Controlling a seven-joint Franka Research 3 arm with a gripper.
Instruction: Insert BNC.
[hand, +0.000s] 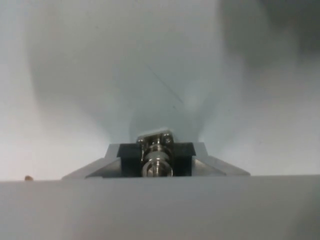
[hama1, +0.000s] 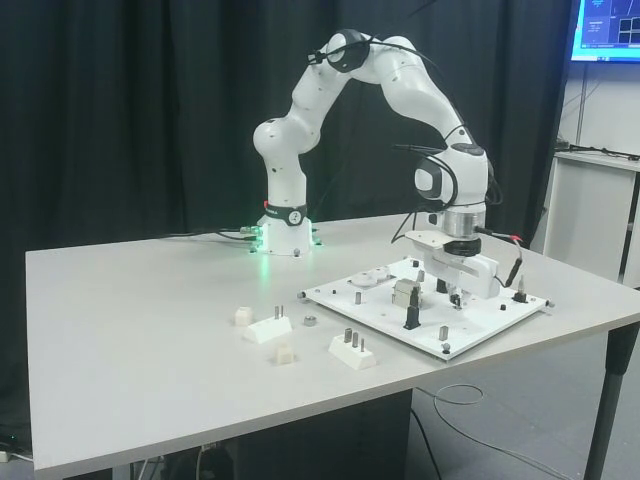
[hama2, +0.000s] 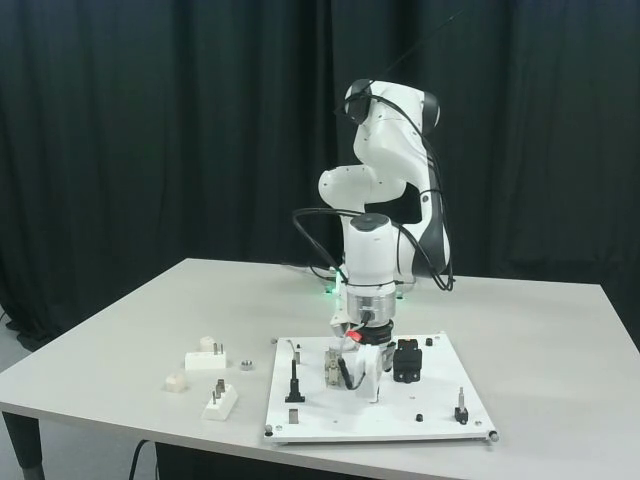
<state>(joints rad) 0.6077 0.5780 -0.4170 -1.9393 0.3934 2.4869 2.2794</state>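
Note:
In the wrist view a metal BNC connector sits between two black pads, held upright in my gripper. The pads press against both its sides, so the gripper is shut on it. Behind the connector lies the bare white surface of the task board. From the room, my gripper hangs low over the white board near its middle. The second room view also shows the gripper just above the board. The connector itself is too small to make out in either room view.
On the board stand a black post, a black block and a small upright part. Several white blocks with pins lie on the grey table beside the board. The arm's base shows green lights.

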